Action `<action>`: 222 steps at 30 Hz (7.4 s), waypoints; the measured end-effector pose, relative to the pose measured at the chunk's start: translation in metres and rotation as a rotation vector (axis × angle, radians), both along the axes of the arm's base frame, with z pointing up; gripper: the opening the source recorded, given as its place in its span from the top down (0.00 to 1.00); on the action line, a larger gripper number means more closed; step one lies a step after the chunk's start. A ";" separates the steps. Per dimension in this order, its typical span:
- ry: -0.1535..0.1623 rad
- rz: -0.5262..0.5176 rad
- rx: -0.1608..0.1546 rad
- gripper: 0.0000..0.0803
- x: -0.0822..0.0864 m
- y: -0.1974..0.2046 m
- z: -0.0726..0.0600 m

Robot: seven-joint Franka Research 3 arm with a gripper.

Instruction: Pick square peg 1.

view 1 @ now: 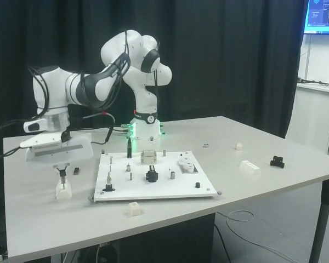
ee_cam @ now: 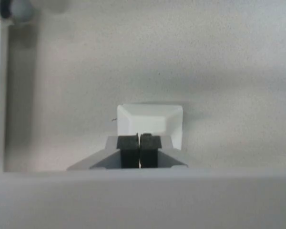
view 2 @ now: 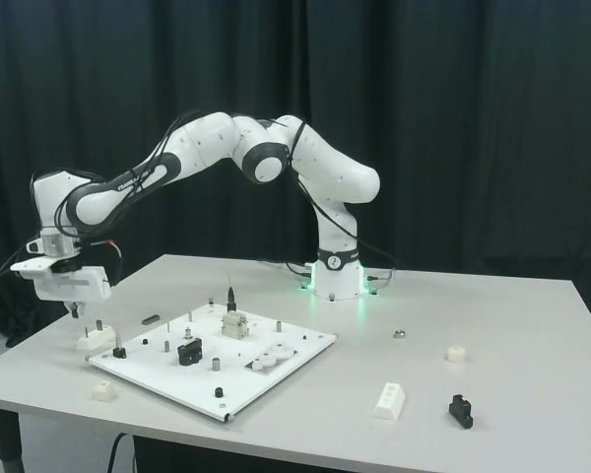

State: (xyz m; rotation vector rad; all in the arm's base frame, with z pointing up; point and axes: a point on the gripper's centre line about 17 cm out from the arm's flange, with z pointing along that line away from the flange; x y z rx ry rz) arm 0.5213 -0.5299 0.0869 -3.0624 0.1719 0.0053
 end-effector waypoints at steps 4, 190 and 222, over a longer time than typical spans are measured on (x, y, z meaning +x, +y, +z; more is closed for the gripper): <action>0.008 0.001 0.001 1.00 0.002 0.001 0.014; 0.095 -0.039 -0.014 0.87 -0.021 0.005 -0.043; 0.082 -0.024 -0.040 0.97 -0.018 -0.003 0.002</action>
